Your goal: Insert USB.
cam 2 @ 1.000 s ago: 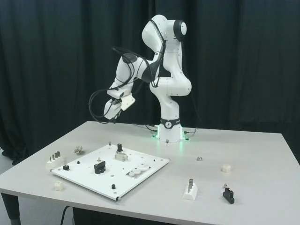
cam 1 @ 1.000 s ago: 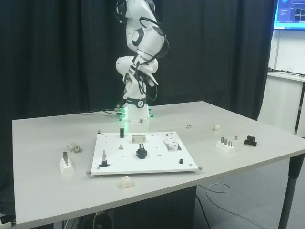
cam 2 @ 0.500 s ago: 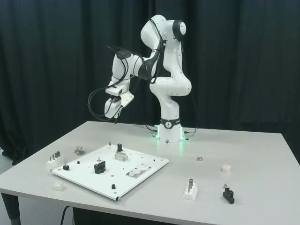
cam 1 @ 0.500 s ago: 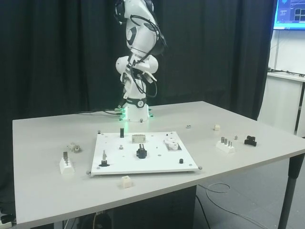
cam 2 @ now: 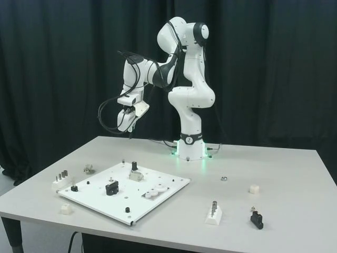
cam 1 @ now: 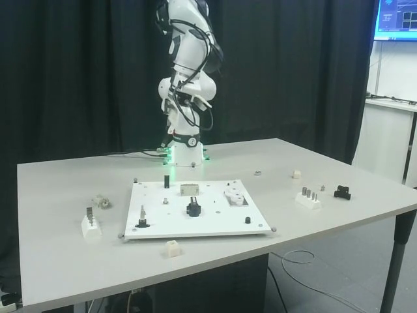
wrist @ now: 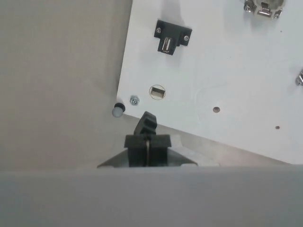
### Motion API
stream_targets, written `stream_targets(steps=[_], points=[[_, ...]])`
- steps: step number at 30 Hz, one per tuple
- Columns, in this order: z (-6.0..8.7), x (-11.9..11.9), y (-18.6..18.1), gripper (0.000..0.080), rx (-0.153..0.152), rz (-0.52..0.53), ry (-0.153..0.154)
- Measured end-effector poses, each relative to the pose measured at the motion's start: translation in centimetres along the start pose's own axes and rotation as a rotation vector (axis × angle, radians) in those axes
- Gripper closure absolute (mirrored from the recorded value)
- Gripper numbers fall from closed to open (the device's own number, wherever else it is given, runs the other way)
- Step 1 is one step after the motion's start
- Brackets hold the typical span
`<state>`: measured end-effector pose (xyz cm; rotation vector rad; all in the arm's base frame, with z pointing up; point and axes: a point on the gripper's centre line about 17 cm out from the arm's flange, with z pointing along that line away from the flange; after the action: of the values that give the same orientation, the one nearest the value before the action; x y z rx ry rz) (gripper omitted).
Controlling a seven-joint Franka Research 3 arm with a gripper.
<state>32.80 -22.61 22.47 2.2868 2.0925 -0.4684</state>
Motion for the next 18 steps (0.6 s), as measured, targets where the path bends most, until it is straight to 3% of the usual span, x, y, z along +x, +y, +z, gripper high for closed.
stream_targets(steps=[10,18], points=[[0.29,-0.06,-0.55,0.0794,-0.004,-0.009,0.041],[0.61,0.29,-0.81,0.0794,-0.009,-0.086,0.086]])
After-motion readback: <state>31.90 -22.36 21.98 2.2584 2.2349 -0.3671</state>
